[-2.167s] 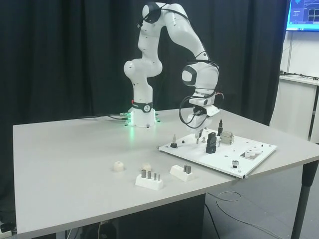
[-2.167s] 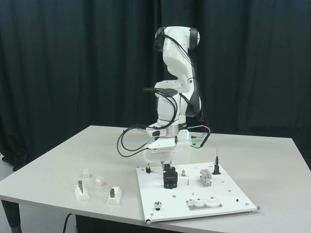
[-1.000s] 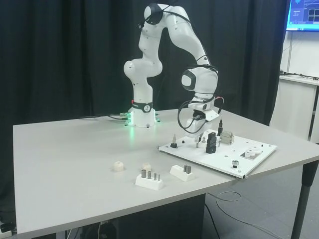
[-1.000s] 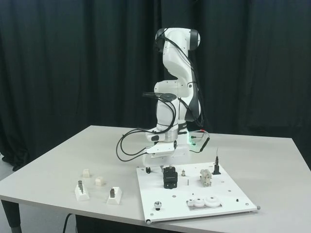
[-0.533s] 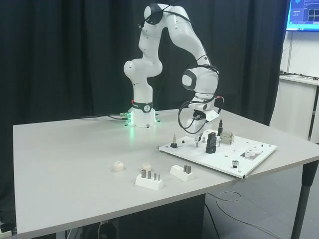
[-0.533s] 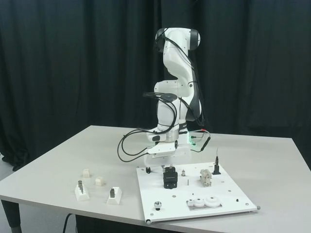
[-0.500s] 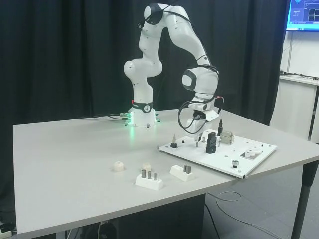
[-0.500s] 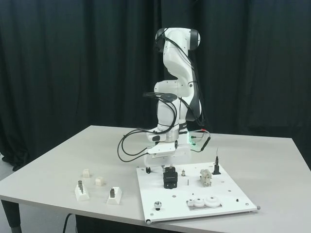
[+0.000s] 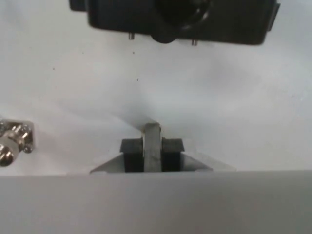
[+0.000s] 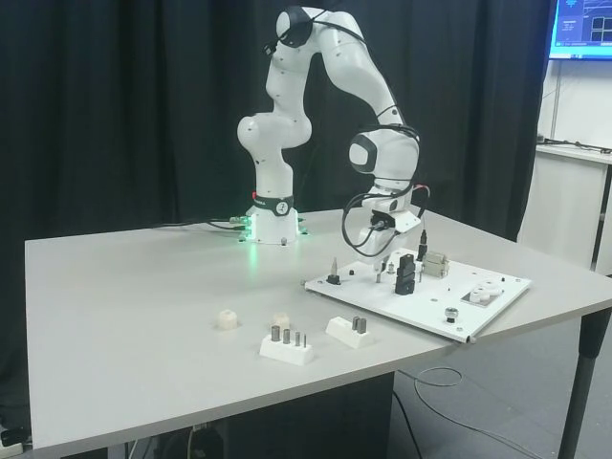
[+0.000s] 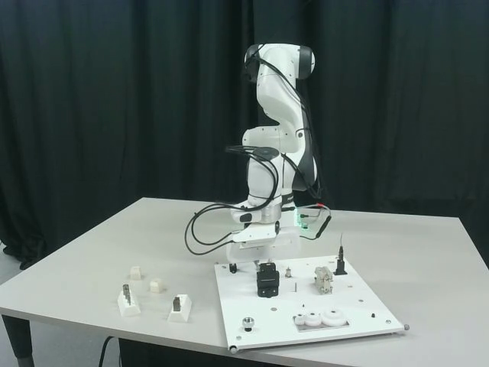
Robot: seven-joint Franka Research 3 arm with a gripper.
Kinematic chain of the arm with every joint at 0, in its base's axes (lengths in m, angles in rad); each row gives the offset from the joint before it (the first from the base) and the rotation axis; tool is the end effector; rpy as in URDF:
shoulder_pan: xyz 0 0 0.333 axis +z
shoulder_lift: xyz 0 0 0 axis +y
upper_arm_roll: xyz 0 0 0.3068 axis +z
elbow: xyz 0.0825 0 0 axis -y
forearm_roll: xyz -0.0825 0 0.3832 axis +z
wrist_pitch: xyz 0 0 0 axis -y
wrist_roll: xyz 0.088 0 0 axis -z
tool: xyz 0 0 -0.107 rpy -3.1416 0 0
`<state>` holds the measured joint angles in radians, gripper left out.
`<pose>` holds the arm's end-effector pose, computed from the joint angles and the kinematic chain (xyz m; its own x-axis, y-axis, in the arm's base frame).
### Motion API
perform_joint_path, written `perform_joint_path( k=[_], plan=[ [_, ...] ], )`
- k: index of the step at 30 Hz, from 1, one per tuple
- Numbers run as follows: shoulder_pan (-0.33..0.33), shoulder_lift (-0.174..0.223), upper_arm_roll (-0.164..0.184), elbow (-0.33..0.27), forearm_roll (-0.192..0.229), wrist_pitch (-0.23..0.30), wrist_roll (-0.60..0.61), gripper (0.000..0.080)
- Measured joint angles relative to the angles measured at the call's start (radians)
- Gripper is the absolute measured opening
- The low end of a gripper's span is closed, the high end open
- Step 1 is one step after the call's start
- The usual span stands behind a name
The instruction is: Insert square peg 2.
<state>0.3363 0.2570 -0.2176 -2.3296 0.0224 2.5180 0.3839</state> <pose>0.5078 0.0575 0.2169 0.9603 -0.2760 -0.0412 -0.2732 -0.9599 0.0630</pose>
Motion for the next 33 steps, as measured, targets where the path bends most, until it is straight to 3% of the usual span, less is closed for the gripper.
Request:
perform_joint_path(
  k=[33],
  plan=[
    [-0.001, -0.018, 0.000, -0.035, -0.013, 0.029, 0.021, 0.0075]
  ],
)
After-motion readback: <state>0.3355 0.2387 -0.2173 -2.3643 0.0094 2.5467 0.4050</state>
